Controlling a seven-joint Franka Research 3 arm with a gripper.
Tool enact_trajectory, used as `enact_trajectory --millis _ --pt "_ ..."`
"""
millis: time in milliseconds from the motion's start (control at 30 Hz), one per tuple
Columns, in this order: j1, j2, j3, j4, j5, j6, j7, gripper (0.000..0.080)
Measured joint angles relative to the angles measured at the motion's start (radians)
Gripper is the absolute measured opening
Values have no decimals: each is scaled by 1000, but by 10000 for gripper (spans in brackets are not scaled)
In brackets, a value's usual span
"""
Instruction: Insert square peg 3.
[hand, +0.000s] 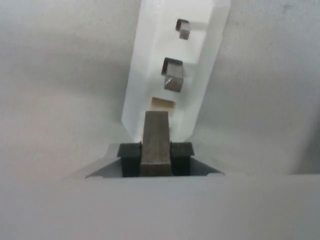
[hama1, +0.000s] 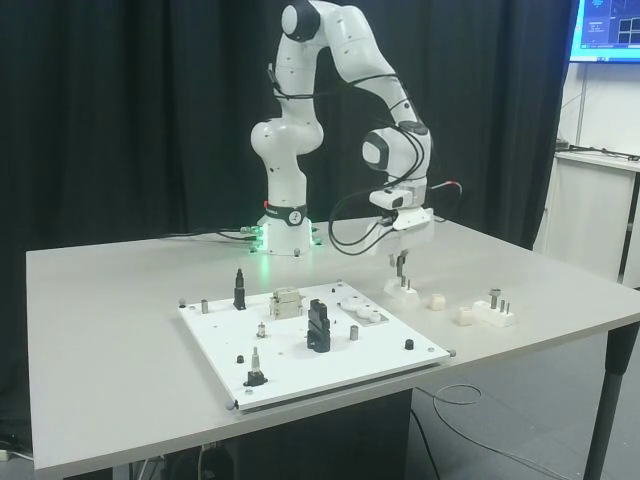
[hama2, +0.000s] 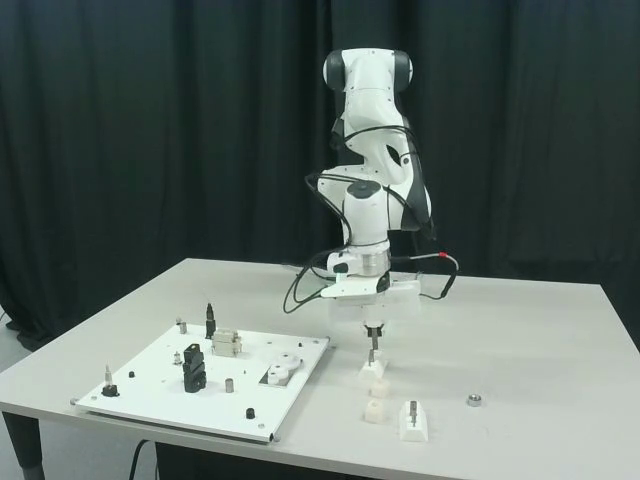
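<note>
The hand (hand: 156, 156) points straight down, clenched on a square peg (hand: 156, 142) above a white peg holder (hand: 172, 65) holding two pegs.

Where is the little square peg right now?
The square peg is pinched in the gripper, held just above the small white block on the grey table, beside the white board.
</note>
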Motion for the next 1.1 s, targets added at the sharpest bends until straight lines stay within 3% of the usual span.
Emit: enact_trajectory --millis 400,1100 --pt "0 -40 -15 1 -13 -31 3 115" --pt "0 -43 -23 4 -30 -31 3 115"
